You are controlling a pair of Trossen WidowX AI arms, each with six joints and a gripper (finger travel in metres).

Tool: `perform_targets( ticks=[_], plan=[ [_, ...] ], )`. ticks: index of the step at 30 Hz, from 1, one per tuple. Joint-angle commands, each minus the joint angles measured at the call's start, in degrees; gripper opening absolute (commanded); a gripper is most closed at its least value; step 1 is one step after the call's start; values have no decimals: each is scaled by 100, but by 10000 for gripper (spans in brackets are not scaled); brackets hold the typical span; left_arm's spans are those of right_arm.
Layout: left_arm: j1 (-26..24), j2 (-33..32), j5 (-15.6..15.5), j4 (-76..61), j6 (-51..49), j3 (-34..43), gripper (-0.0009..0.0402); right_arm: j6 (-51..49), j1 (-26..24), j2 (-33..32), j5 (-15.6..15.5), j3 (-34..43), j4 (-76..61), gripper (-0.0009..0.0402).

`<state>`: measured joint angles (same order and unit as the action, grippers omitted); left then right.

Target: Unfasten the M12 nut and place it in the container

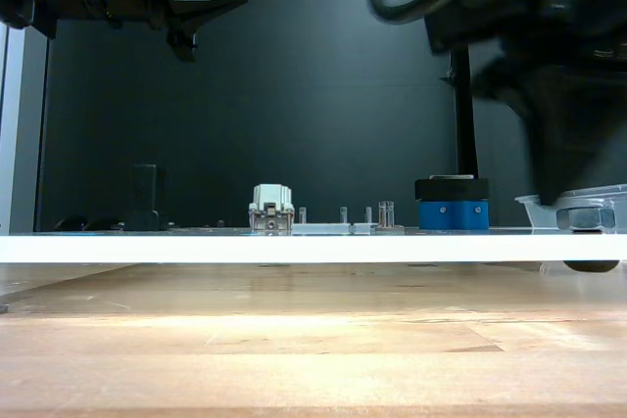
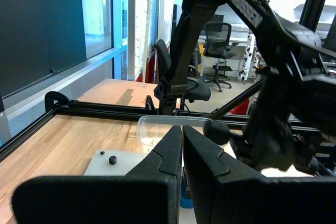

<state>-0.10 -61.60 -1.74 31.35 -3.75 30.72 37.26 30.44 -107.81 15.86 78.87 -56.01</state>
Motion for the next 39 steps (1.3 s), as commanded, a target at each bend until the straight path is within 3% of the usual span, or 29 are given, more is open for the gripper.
perform_targets(
  ticks=[1,4,8,14,33,36,39],
  plan=[
    [2,0,2,-2,0,0,0,-46,7,120,-208,22,-42,0],
    [2,0,2,0,0,0,0,-122,4,170,-664,20,-42,0],
    [2,0,2,-2,0,0,0,-409,2,234,-1690,20,46,0],
    [2,0,2,-2,0,0,0,-398,-4,212,-2149,17,417,0],
    [2,0,2,0,0,0,0,-323,-46,-234,-1980,-31,876,0],
    [2,0,2,0,0,0,0,-286,-46,-234,-1670,-39,811,0],
    [0,0,2,0,0,0,0,-258,-57,-225,-1648,-42,787,0]
  ],
)
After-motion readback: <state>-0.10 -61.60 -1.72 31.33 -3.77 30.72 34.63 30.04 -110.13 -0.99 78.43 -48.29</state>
